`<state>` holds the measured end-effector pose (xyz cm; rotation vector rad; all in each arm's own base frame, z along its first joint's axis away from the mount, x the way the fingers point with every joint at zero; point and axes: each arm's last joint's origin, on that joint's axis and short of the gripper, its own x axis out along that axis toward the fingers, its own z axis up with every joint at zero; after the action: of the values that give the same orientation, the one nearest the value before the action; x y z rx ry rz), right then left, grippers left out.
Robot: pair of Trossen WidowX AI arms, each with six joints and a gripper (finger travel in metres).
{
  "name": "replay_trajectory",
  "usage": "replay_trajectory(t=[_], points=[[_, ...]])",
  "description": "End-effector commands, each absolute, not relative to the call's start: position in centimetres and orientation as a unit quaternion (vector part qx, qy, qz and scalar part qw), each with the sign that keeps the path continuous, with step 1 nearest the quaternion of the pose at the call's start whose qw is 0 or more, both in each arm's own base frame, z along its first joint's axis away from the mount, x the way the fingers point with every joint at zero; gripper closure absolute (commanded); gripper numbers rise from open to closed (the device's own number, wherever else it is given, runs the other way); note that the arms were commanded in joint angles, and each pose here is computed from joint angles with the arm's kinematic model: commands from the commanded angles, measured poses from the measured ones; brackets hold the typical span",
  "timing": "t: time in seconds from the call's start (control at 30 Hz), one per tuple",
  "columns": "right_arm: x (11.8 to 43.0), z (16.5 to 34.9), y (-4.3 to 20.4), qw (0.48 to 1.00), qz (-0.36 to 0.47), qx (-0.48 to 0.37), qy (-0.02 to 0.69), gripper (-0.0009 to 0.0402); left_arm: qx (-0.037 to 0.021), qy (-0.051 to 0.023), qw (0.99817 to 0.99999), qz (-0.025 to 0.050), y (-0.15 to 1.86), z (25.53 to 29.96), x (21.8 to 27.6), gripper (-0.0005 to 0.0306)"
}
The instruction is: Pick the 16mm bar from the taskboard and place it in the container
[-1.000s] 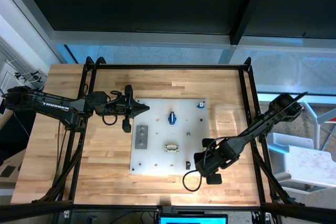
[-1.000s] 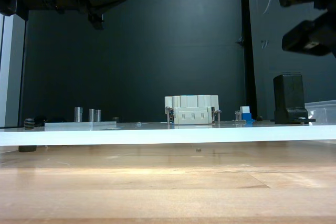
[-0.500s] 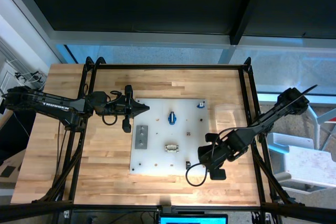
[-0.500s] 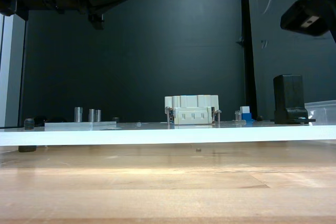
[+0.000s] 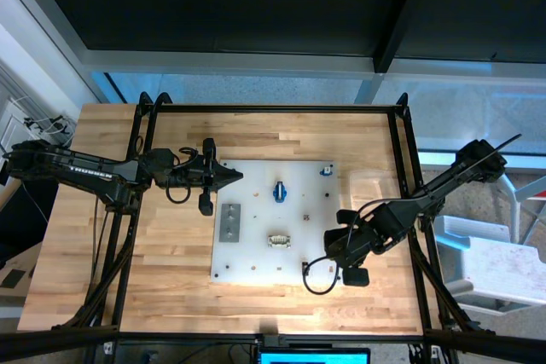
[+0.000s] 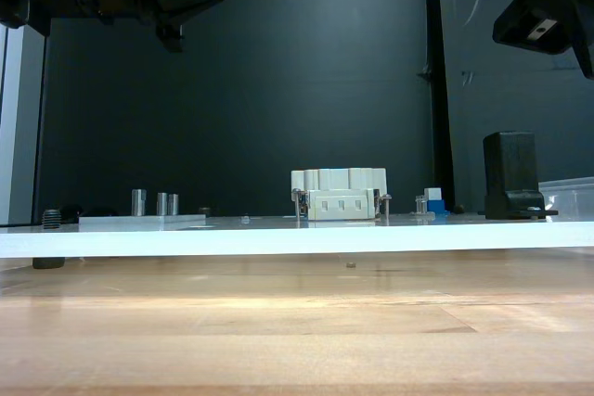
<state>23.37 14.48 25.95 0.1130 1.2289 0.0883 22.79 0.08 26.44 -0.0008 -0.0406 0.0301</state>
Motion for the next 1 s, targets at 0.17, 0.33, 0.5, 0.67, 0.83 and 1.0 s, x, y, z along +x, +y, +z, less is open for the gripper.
replay_trajectory(t=[0.17,0.33,0.5,0.67,0.83,1.0], points=[[22.4,26.5,12.6,0.813,0.020,0.048,0.581,0.0358,-0.0004,-0.0205,0.99968,0.0151,0.08,26.45,22.80,0.0300],[21.6,27.1,11.0,0.810,0.004,0.053,0.584,0.0358,-0.0004,-0.0203,0.99968,0.0151,0.08,26.44,22.80,0.0300],[20.4,27.0,9.3,0.809,-0.007,0.055,0.585,0.0358,-0.0004,-0.0203,0.99968,0.0153,0.09,26.44,22.80,0.0300],[19.1,26.7,7.7,0.811,-0.022,0.067,0.580,0.0358,-0.0004,-0.0205,0.99967,0.0153,0.09,26.45,22.80,0.0300],[17.6,26.0,6.7,0.809,-0.032,0.073,0.582,0.0358,-0.0004,-0.0203,0.99968,0.0153,0.09,26.44,22.80,0.0300],[16.4,25.6,5.9,0.809,-0.039,0.079,0.581,0.0358,-0.0004,-0.0203,0.99968,0.0151,0.08,26.44,22.80,0.0300]])
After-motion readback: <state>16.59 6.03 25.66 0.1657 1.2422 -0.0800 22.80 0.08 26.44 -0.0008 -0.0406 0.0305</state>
